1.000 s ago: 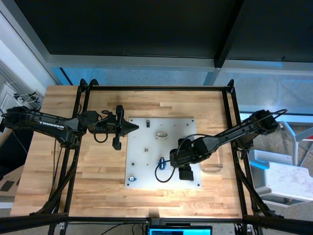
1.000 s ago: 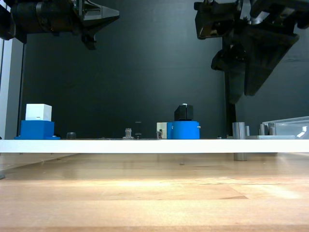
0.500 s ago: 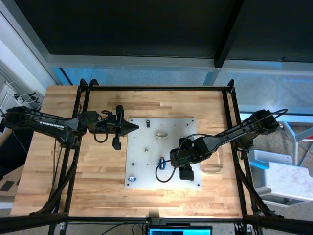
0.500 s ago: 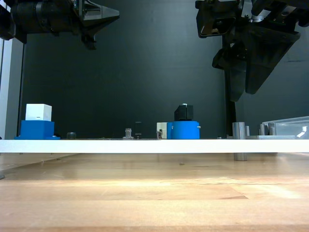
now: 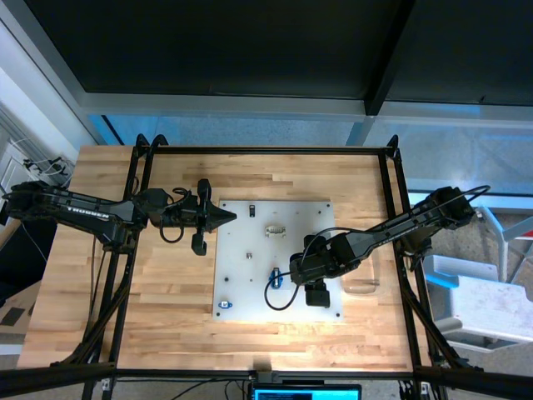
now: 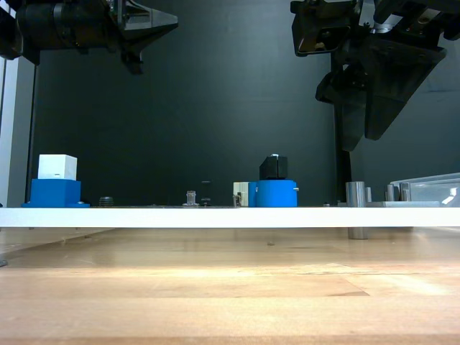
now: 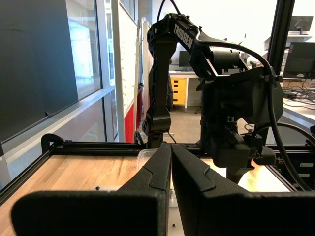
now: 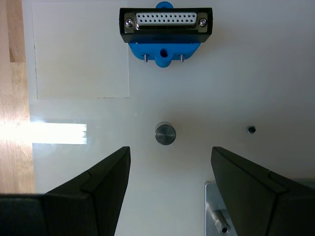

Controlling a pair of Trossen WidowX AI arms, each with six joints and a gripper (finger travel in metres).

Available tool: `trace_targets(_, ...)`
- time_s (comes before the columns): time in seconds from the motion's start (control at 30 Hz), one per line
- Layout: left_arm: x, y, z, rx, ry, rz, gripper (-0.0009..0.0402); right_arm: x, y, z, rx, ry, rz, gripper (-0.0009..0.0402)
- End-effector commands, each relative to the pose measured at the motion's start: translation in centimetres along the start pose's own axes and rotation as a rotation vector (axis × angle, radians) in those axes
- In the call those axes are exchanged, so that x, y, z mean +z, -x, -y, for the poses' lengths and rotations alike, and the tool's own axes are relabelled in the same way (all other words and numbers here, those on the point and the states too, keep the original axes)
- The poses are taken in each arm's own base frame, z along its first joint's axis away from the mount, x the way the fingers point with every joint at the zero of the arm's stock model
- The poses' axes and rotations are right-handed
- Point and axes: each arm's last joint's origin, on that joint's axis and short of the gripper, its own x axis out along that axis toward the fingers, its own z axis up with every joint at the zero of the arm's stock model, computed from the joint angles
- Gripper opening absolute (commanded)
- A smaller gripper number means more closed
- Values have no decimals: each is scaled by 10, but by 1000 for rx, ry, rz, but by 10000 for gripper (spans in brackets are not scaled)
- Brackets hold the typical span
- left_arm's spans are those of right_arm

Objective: Pick the 16mm cylinder and place it in the taskboard

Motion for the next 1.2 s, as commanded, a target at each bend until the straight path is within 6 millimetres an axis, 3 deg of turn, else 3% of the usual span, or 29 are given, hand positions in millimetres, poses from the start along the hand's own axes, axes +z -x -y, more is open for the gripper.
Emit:
trace_targets(0.03,0,0,0,0,0,0,0,0,0,0,1,0,3,229)
trace_targets(1.2,0,0,0,0,0,0,0,2,0,-1,6,-2,17,229)
